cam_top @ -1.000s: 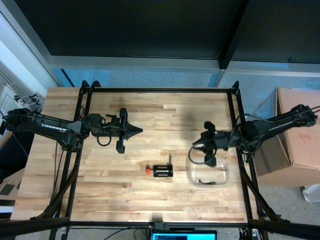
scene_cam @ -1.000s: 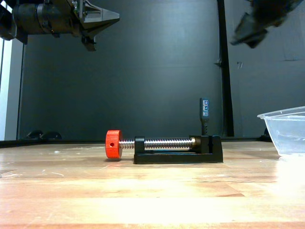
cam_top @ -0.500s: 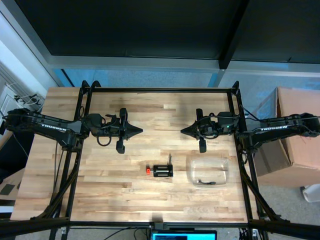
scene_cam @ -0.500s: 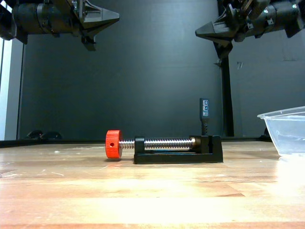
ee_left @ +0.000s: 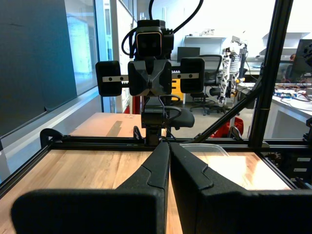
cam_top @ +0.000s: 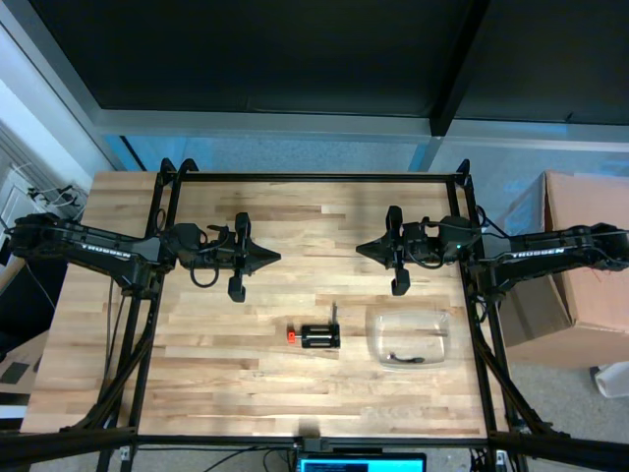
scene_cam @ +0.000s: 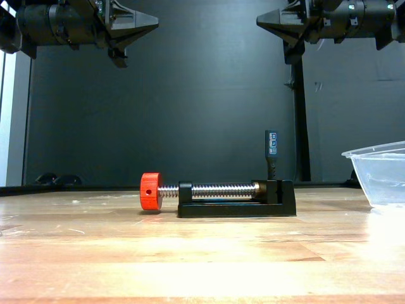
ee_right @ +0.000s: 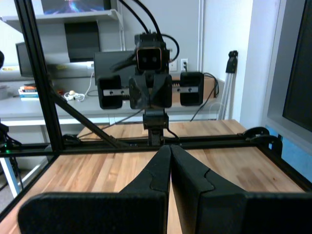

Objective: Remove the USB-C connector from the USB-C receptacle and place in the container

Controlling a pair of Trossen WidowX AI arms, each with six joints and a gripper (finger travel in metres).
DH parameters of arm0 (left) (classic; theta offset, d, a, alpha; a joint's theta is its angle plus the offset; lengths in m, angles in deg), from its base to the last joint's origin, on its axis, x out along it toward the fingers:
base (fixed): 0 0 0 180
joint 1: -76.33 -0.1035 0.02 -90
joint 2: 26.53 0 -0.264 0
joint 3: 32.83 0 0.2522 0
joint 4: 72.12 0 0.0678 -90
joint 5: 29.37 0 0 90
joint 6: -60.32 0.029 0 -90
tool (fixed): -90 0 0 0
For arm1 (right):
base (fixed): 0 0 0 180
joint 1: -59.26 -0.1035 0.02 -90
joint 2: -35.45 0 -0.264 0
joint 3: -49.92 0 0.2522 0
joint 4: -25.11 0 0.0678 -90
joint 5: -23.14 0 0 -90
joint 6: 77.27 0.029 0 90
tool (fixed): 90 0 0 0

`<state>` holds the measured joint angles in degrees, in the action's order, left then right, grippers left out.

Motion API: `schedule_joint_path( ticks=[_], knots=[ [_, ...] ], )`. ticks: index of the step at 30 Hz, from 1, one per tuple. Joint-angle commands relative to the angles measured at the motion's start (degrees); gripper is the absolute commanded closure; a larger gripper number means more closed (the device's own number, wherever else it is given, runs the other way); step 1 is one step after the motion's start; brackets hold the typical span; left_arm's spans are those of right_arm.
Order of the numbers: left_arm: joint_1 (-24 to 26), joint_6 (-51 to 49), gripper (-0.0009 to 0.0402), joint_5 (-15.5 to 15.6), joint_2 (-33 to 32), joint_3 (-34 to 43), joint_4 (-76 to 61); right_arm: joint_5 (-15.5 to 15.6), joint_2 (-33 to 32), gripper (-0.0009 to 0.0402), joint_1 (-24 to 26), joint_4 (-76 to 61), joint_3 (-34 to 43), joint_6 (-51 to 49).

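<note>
The wooden table (cam_top: 246, 383) sits inside a black metal frame (cam_top: 314, 178), and a small black clamp (cam_top: 320, 336) lies on it with its red knob (cam_top: 291, 335) at one end. A cardboard box (cam_top: 580, 295) stands off the table, far out past the clamp's plain end.

The left gripper (cam_top: 267, 258) hangs high above the table, beyond the clamp and out to its knob side, pointing level toward the other arm. Its two fingers (ee_left: 156, 168) are pressed together with nothing between them. The right gripper (cam_top: 362, 248) hangs at about the same height, beyond the clamp and out to its plain end, pointing back at the left one. Its fingers (ee_right: 158, 170) are likewise closed flat against each other and hold nothing. The two tips are well apart, and the clamp lies nearer the camera than the gap between them.

A clear plastic tub (cam_top: 432, 320) rests on the table just beside the clamp's plain end. From table height only one of its walls (scene_cam: 380, 174) shows.

The socket (scene_cam: 272, 147) is a thin black upright strip with blue markings, standing in the clamp at the end away from the knob.

The plug (cam_top: 405, 358) lies loose on the floor of the tub, clear of the socket. It is a small, dark, slim piece, slightly curved, lying flat near the tub wall farthest from the grippers.
</note>
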<state>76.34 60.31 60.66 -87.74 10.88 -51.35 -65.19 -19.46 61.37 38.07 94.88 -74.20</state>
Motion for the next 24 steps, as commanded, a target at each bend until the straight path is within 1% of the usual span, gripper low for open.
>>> schedule_joint_path(
  ticks=[1, 24],
  knots=[
    [-0.02, 0.0, 0.0393, -0.02, 0.0, 0.0, 0.0, 0.0, -0.04, 0.0393, -0.02, -0.17, 0.11, 0.66],
    [-0.02, 0.0, 0.0393, -0.02, 0.0, 0.0, 0.0, -0.11, -0.04, 0.0393, 0.0, -0.24, 0.11, 0.94]
  ],
)
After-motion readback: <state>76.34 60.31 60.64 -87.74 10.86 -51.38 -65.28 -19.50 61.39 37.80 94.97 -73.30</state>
